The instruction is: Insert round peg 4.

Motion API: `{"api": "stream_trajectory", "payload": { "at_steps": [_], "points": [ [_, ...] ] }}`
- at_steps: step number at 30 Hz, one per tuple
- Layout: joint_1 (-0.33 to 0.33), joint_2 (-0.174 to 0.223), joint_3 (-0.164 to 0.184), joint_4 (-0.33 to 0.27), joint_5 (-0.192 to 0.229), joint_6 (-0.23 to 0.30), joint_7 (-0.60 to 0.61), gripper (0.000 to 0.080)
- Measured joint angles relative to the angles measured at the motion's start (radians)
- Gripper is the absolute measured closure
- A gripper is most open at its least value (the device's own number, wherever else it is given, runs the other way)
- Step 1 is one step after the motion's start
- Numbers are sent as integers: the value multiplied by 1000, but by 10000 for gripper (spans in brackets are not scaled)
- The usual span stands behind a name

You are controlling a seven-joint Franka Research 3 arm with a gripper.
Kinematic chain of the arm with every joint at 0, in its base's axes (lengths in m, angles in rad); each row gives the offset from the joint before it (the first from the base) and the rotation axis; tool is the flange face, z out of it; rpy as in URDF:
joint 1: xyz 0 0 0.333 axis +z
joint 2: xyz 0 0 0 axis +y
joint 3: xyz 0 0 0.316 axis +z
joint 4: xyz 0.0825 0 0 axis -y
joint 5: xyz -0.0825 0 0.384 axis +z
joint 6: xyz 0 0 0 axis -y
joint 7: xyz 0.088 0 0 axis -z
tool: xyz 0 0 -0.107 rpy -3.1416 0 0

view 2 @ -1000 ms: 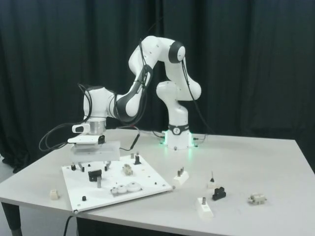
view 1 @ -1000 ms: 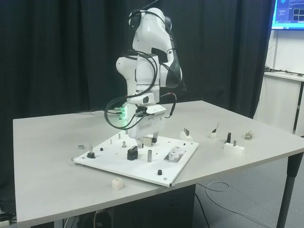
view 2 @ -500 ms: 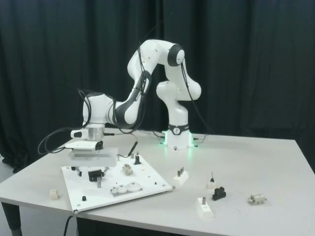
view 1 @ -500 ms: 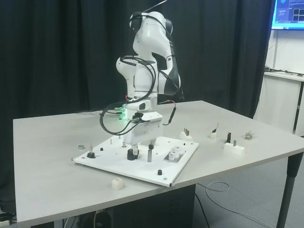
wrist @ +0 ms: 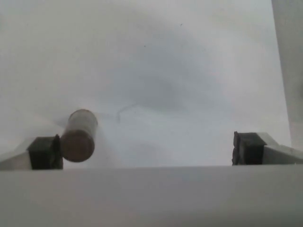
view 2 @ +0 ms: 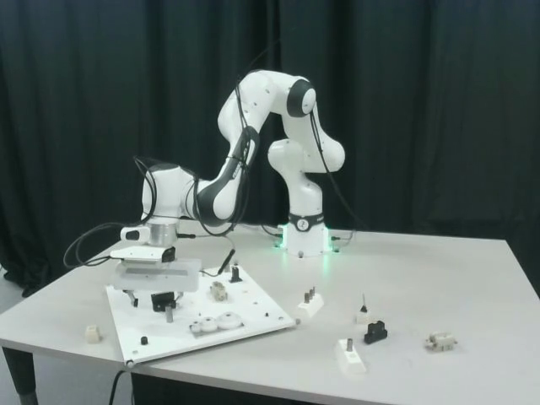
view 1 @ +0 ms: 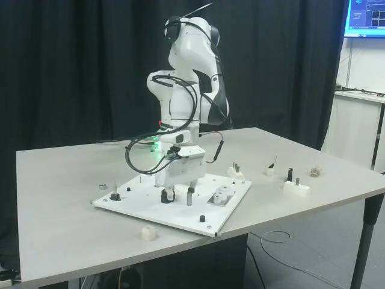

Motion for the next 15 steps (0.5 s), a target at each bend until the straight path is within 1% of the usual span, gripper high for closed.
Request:
{"api": "stream_trajectory", "payload": {
  "at_steps": [10, 15],
  "points": [
    [1, 0, 1, 3, 10, 2, 14, 3],
    [3, -9, 1, 3, 10, -17, 22, 3]
  ]
}}
